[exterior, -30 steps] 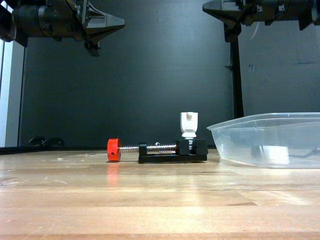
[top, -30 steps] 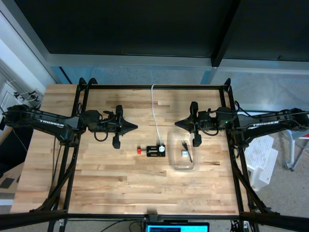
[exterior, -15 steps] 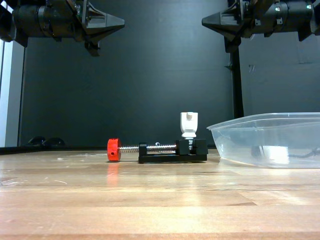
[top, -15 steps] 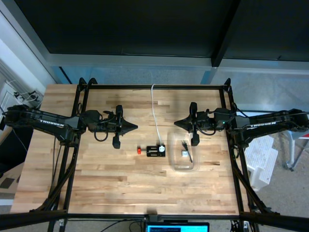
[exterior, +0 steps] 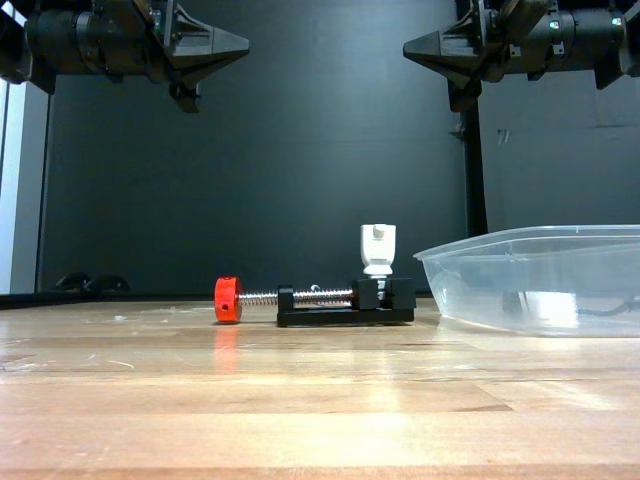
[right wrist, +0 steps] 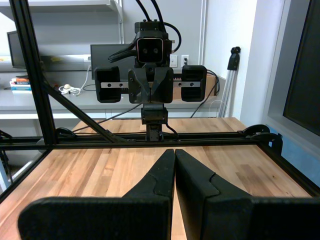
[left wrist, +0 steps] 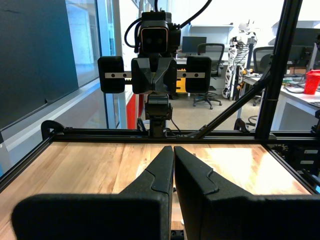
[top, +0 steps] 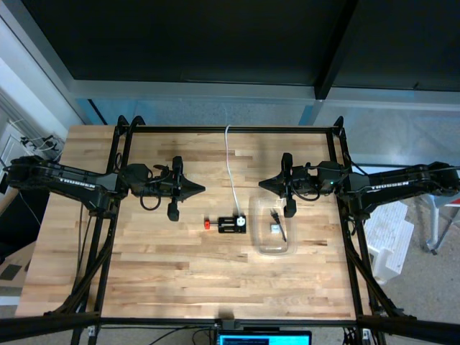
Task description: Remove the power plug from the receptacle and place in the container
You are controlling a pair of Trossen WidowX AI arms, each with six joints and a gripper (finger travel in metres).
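The left arm (top: 68,181) and the right arm (top: 399,181) stretch inward, level and raised, well apart. The 2 grippers point tip to tip across the gap. The left gripper (top: 200,189) has its fingers (left wrist: 161,172) pressed together into a wedge. The right gripper (top: 262,184) mirrors it - fingers (right wrist: 162,172) closed, empty. Each wrist faces the opposite arm head-on.

I have the high camera above the near edge of the table (top: 180,280), looking down and away over the whole top. My low one rests at table-top height on that edge, level and close, and both share the vise (top: 230,224) and the container (top: 267,243). Each wrist camera looks along its own jaws, pressed together: the left gripper (left wrist: 173,148) and right gripper (right wrist: 174,150), raised over the table, face each other, each view showing the opposite arm.
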